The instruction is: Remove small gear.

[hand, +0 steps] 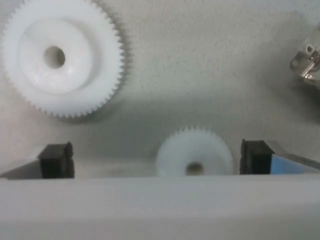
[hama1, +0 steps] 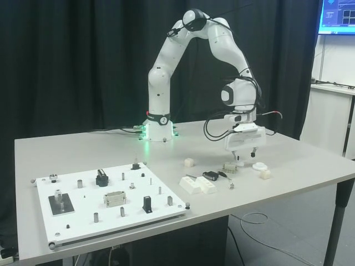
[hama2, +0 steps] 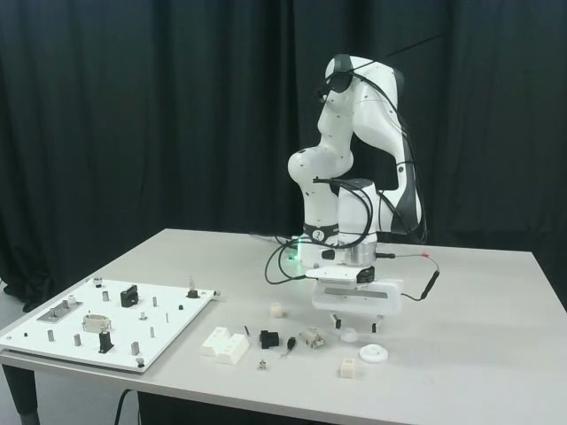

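Note:
The small white gear (hand: 195, 157) lies flat on the grey table (hand: 210, 60), between my open gripper's (hand: 155, 159) black pads (hand: 56, 160) and closer to one pad than the other. Nothing is held. A large white gear (hand: 60, 57) lies flat on the table a short way off. In the first room view the gripper (hama1: 244, 155) hangs just above the small gear (hama1: 242, 163), with the large gear (hama1: 259, 165) beside it. The second room view shows the gripper (hama2: 359, 323) over the small gear (hama2: 350, 335), and the large gear (hama2: 373, 354) nearer the table's front edge.
A metal connector (hand: 306, 64) lies close by. A white cube (hama1: 265, 174), white blocks (hama1: 197, 184), a black part (hama1: 211, 176) and another white cube (hama1: 189, 162) are scattered on the table. A white assembly board (hama1: 105, 197) with several parts sits at the left.

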